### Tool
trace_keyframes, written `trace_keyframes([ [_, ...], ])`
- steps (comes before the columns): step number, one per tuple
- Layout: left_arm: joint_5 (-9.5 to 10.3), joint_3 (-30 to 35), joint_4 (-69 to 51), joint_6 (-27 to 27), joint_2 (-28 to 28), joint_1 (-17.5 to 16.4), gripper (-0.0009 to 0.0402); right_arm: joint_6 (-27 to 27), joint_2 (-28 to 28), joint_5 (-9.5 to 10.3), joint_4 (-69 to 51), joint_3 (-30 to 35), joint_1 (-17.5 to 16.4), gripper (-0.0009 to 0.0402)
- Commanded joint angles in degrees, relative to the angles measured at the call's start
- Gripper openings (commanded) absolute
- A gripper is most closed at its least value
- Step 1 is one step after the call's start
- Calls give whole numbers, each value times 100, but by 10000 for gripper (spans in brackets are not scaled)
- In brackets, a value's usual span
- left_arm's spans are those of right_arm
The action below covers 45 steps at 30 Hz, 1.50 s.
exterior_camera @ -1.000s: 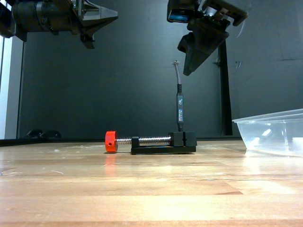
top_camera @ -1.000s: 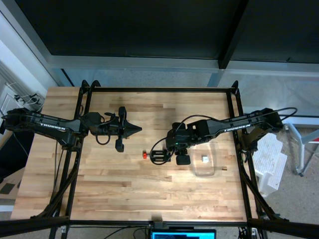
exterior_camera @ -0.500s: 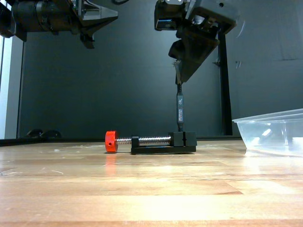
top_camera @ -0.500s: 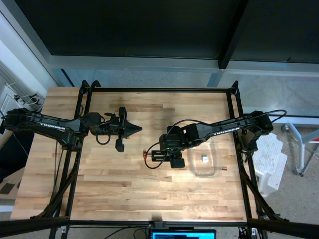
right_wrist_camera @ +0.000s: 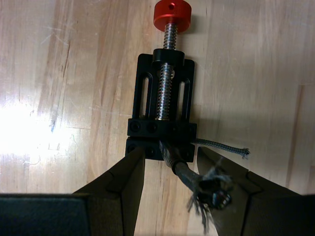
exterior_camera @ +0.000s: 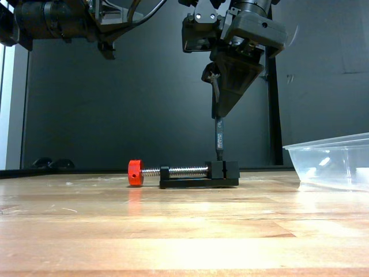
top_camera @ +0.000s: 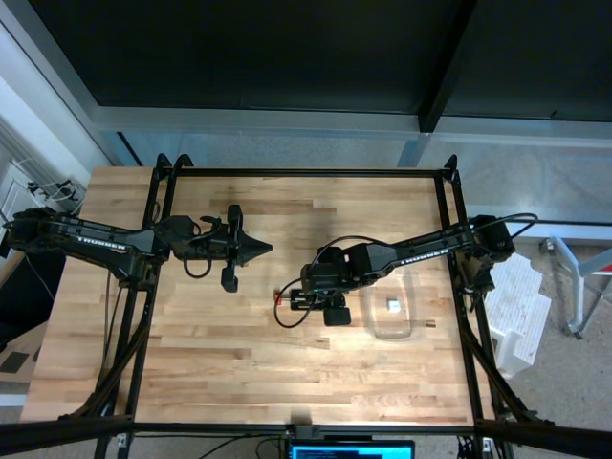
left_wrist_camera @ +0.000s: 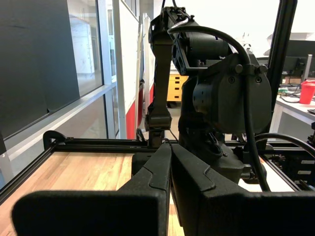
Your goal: Remove the USB-C connector from taskboard and place in the container
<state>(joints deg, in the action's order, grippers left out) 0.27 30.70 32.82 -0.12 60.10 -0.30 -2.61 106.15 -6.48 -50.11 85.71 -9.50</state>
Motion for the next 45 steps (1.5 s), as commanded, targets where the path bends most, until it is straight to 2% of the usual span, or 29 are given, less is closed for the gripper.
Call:
trace_keyframes([
  [1,-2,0,0,0,0,0,0,13,39,7,42,-7,7,143],
  [12,-2,0,2,0,2,0,0,52,35,9,50,-7,22,105],
  [31,-2,0,0,0,2,0,0,46,35,7,31,-7,87,-2],
  [45,-2,0,0,0,2,0,0,35,35,9,33,-7,96,0],
])
